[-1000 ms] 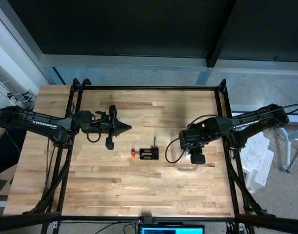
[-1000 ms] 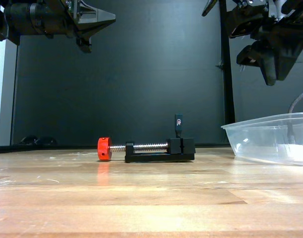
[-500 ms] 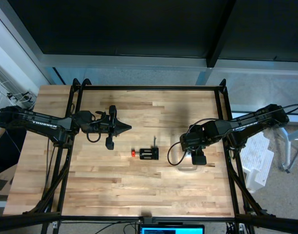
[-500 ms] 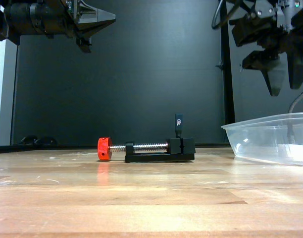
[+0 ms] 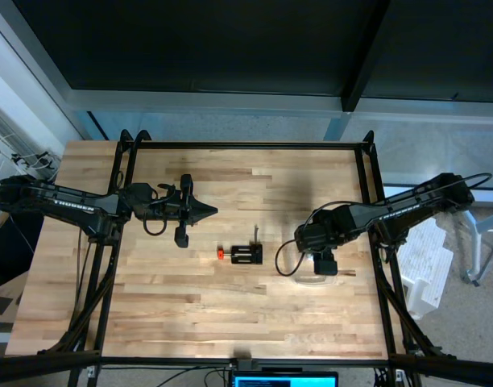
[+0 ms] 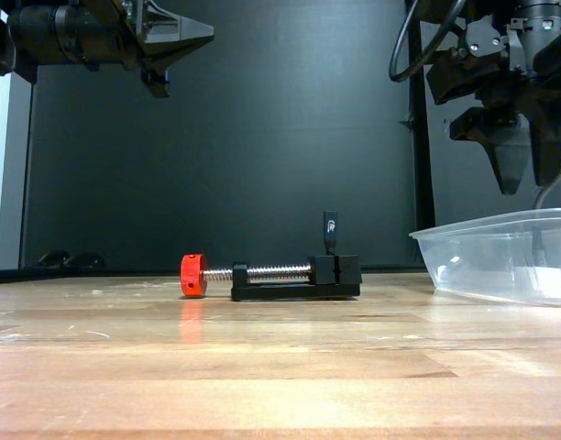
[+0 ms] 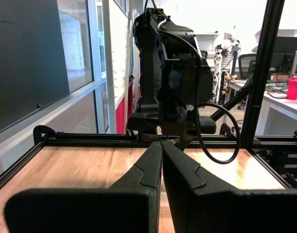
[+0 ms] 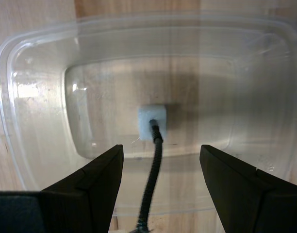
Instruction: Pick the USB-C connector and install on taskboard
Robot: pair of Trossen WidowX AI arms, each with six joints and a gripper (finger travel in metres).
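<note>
Monitoring note: I read all four views from the remote station.
Right gripper (image 8: 160,154): held over the clear tray (image 8: 12,111), fingers pointing down and spread apart, gripping nothing.
Right gripper height: in the low view I see its fingertips (image 6: 511,174) above the tray rim (image 6: 487,225), not touching it.
USB-C connector (image 8: 156,143): thin and dark, lying inside the tray; along the right wrist camera it lines up between the two spread fingers.
Connector tip: it meets a small white square piece (image 8: 152,119) on the tray floor.
Taskboard (image 5: 246,255): flat on the wooden table (image 5: 190,306) near its middle, well apart from the tray and to its left.
Taskboard detail: orange-red knob (image 6: 193,274) on the left end, threaded rod running to the block, thin dark pin (image 6: 330,229) standing upright on the right end.
Left gripper (image 7: 161,148): raised above the table's left half, well apart from the taskboard, fingers pressed together with nothing between them.
Tray position: on the table at the right side, under the right arm.
</note>
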